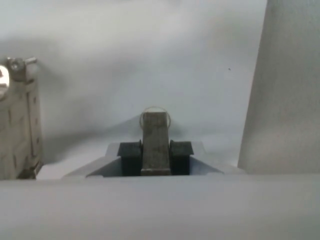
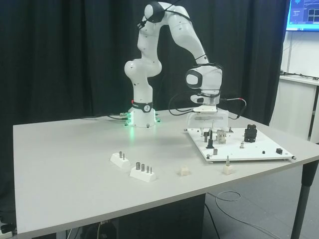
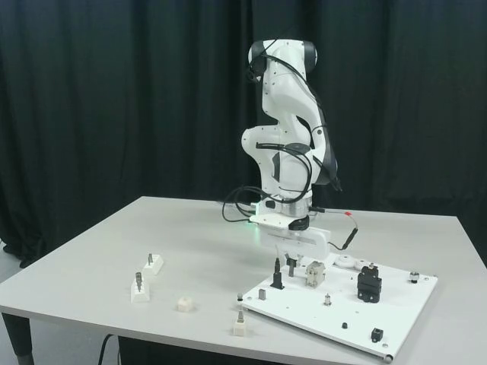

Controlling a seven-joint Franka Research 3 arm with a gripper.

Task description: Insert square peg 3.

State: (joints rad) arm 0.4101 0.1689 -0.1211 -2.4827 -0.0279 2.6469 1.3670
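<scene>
The square peg (image 1: 156, 145) is a grey bar held upright between the black fingertips (image 1: 129, 150). My gripper (image 1: 156, 150) is shut on it. The peg's lower end sits at a faint round mark on the white board (image 1: 200, 75); whether it touches the board is not visible. In the first room view the gripper (image 2: 206, 132) hangs low over the near-left part of the board (image 2: 249, 150). In the second room view the gripper (image 3: 291, 265) hovers just above the board (image 3: 342, 308), between a black post (image 3: 276, 275) and a small metal fixture (image 3: 313, 272).
A metal fixture (image 1: 20, 125) stands close beside the gripper, and a white upright surface (image 1: 285, 90) on the other side. A black block (image 3: 369, 285) is on the board. Two white peg holders (image 2: 120, 159) (image 2: 143, 173) and small white blocks (image 2: 184, 171) (image 2: 228, 169) lie on the grey table.
</scene>
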